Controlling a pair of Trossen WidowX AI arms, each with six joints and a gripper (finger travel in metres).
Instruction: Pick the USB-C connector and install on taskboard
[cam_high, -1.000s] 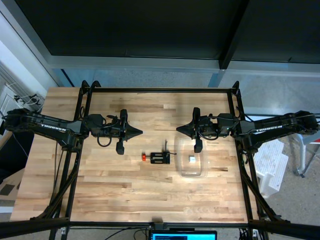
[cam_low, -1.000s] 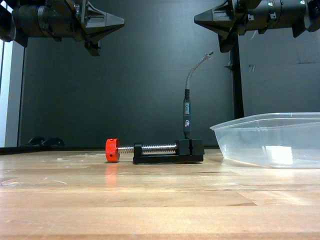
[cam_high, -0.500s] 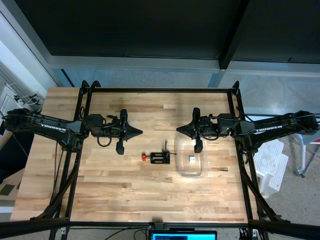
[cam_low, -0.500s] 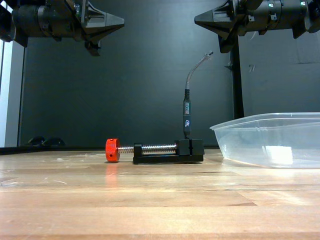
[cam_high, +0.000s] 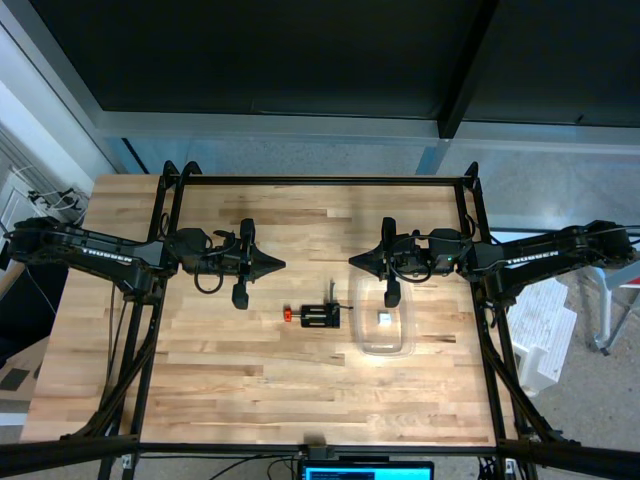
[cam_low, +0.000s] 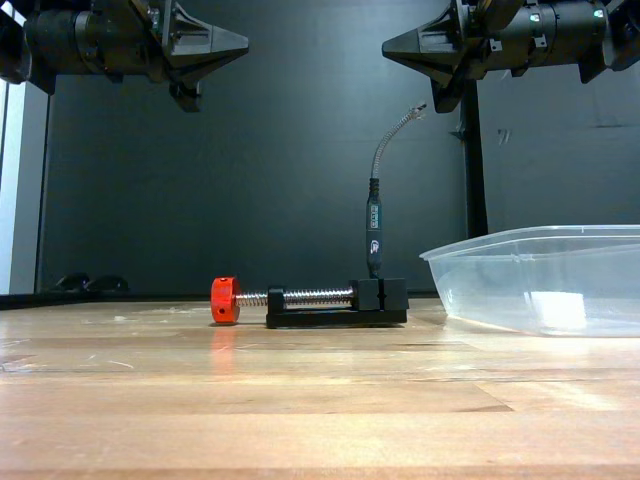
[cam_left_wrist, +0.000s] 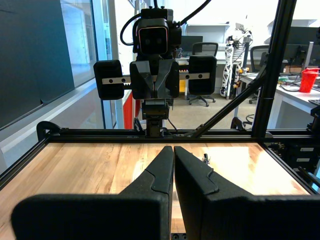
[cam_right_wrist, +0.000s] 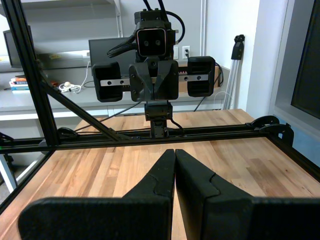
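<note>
Since the USB-C connector (cam_low: 372, 225) stands upright on the taskboard (cam_low: 335, 305), below and between the pinched-together, empty fingers of the left gripper (cam_high: 281, 265) and right gripper (cam_high: 352, 262), we should spread the nearer right fingers before descending squarely over it.

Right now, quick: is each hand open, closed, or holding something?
Left hand: closed, empty, raised above the table's left half.
Right hand: closed, empty, raised above the right half.

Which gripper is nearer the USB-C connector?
Right. The right gripper hangs high, nearly above the USB-C connector; the left gripper hangs equally high, well toward the left arm's side.
</note>
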